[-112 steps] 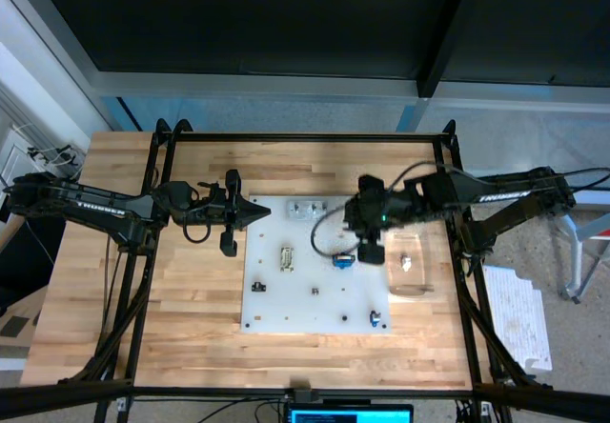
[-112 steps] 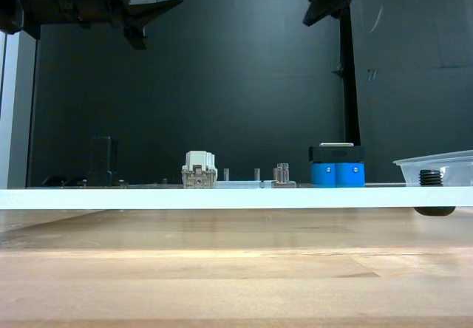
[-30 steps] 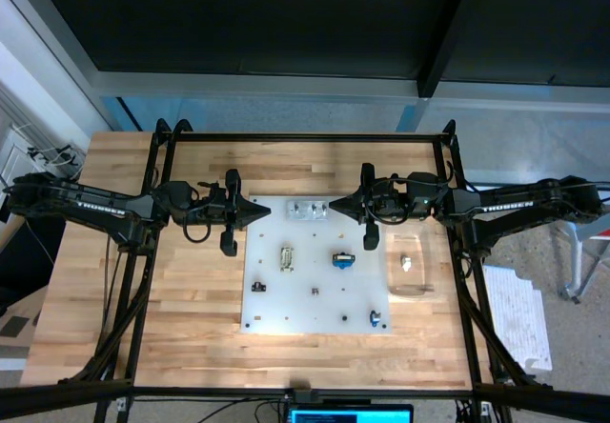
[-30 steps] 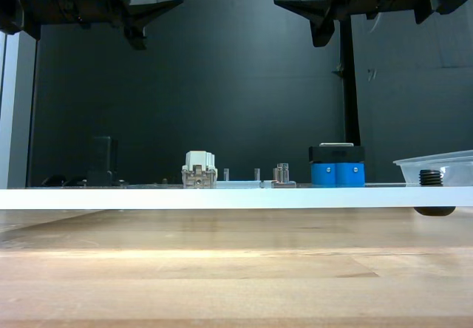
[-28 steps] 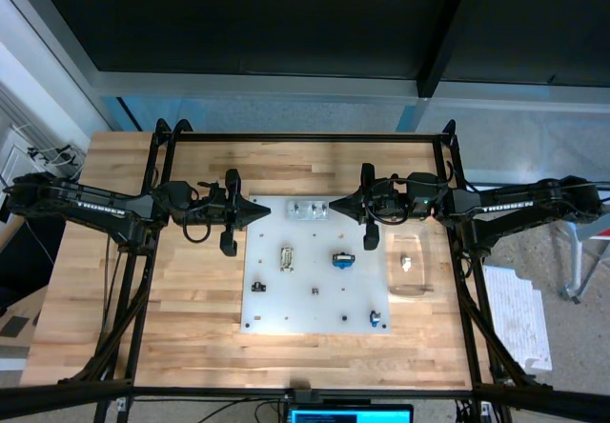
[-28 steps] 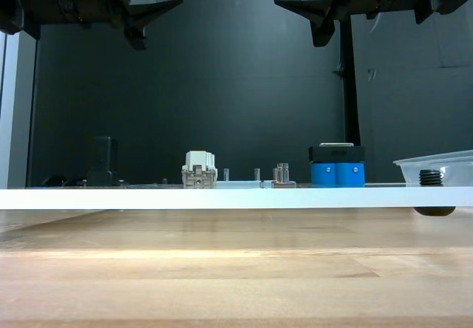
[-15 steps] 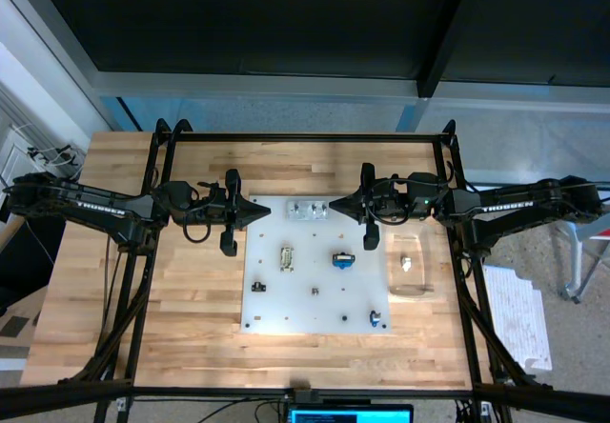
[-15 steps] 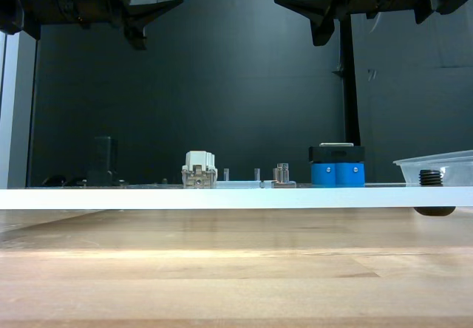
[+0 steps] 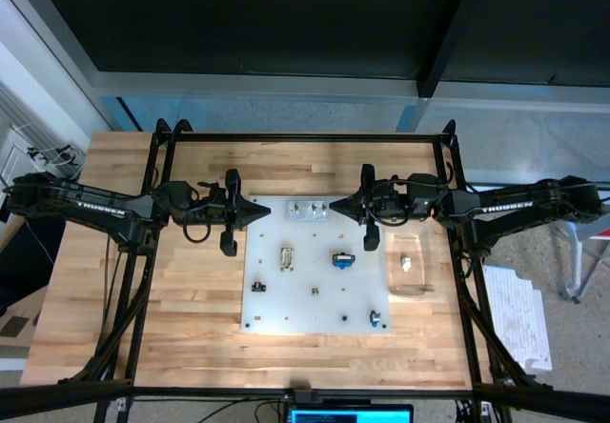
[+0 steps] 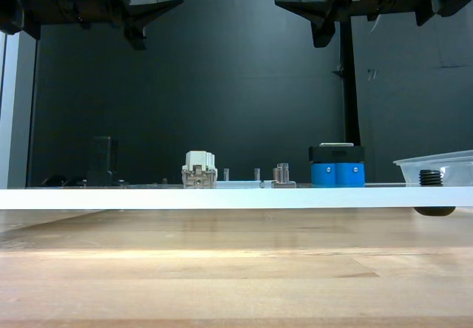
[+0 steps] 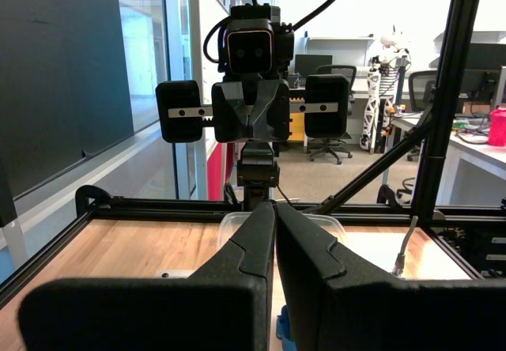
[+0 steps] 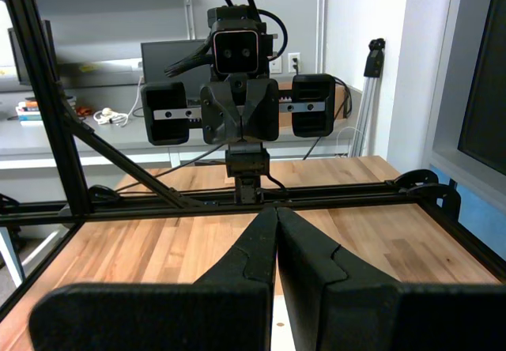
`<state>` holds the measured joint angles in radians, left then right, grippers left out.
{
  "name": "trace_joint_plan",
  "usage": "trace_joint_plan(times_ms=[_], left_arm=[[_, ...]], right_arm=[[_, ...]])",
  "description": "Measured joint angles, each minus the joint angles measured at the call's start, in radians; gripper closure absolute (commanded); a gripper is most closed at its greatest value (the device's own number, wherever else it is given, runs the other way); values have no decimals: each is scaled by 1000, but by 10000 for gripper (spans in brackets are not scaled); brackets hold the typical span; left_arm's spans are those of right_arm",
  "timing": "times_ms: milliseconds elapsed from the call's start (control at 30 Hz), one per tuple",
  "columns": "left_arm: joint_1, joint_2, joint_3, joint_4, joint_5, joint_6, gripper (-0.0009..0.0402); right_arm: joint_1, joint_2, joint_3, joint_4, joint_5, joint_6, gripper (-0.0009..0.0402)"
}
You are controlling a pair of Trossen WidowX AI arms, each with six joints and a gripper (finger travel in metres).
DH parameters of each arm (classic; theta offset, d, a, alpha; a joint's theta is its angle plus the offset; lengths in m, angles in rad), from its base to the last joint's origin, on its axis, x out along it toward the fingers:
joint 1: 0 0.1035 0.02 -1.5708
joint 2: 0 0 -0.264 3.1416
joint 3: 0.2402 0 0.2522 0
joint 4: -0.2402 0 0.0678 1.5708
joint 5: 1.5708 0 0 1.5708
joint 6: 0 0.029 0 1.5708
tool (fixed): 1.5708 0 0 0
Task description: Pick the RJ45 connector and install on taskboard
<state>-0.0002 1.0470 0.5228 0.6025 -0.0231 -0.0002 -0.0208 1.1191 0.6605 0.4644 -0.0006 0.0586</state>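
Left gripper (image 9: 259, 212) and right gripper (image 9: 335, 206) hang parked, fingers pressed together, empty. The connector (image 11: 396, 268) looks seated in the jack (image 9: 376, 319), cable (image 11: 406, 240) rising. Light, brittle latch; I'd hold its boot.

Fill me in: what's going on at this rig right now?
Nothing is being handled. Both arms hang level above the table, facing each other: left gripper by the board's far left corner, right gripper by its far edge, both shut on nothing. The tray holds a pale block, no cable visible on it. The left wrist view shows a grey cable standing over the board, so the connector may be in the jack; the high view doesn't settle it.
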Motion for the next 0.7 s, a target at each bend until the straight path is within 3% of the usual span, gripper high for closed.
trace_joint_plan(times_ms=[700], left_arm=[[0, 0, 0, 0, 0, 0, 393]], right_arm=[[3, 0, -1, 16, 0, -14, 393]])
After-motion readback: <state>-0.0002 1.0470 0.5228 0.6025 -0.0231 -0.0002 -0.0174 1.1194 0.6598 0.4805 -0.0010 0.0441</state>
